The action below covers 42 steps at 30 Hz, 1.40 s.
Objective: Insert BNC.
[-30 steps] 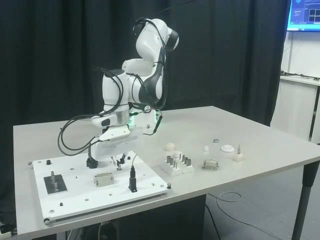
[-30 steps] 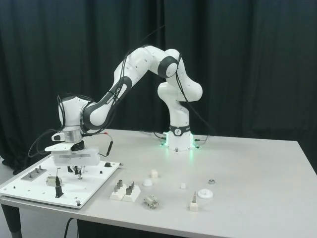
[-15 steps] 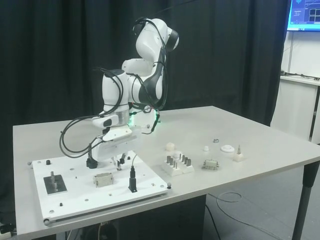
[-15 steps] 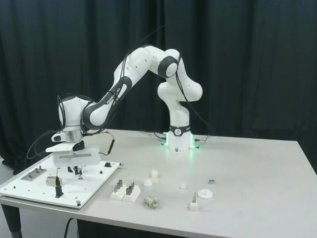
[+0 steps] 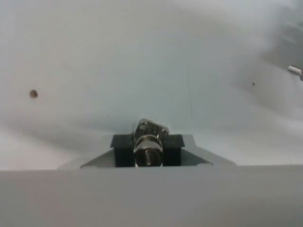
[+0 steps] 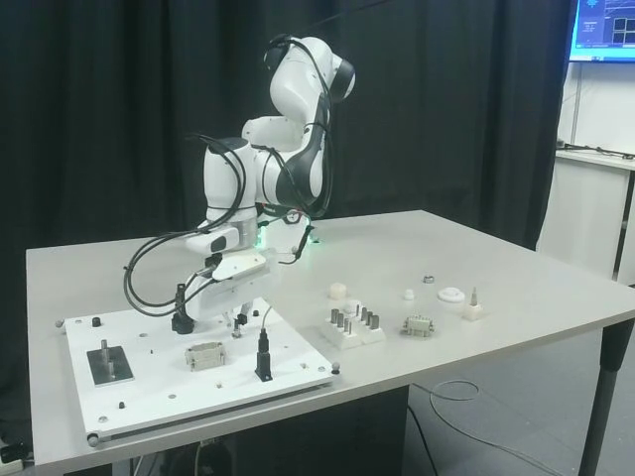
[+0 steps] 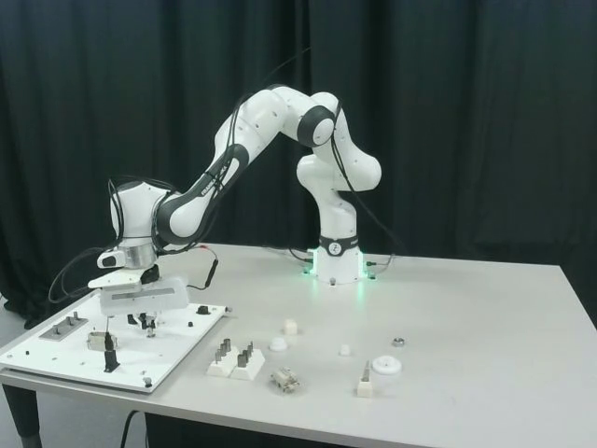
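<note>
Small metal BNC connector sits upright on white square task board, directly under the gripper; whether it's gripped, can't tell. Keep the tool vertical, centred over the socket, and press slowly.

The room views are evenly lit from overhead; the black curtain is left dark. Soft shadows are cast across the white board. A lit screen is seen at upper right.
</note>
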Each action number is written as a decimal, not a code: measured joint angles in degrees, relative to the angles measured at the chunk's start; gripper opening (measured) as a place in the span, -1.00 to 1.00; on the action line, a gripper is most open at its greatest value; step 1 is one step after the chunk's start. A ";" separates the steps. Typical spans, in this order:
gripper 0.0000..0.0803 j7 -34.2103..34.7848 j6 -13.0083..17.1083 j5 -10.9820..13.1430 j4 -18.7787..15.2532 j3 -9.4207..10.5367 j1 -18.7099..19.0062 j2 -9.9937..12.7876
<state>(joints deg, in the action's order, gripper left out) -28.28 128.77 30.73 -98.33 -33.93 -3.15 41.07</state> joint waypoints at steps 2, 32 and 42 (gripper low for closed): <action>-0.70 -1.04 -0.01 -0.07 0.00 0.00 0.02 0.00; -0.70 -12.37 -0.07 -6.05 0.80 0.97 0.21 0.16; -0.70 -19.16 -0.18 -7.90 1.01 1.36 0.17 0.16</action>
<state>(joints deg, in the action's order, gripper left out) -47.44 128.59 22.83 -97.32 -32.57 -2.98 41.24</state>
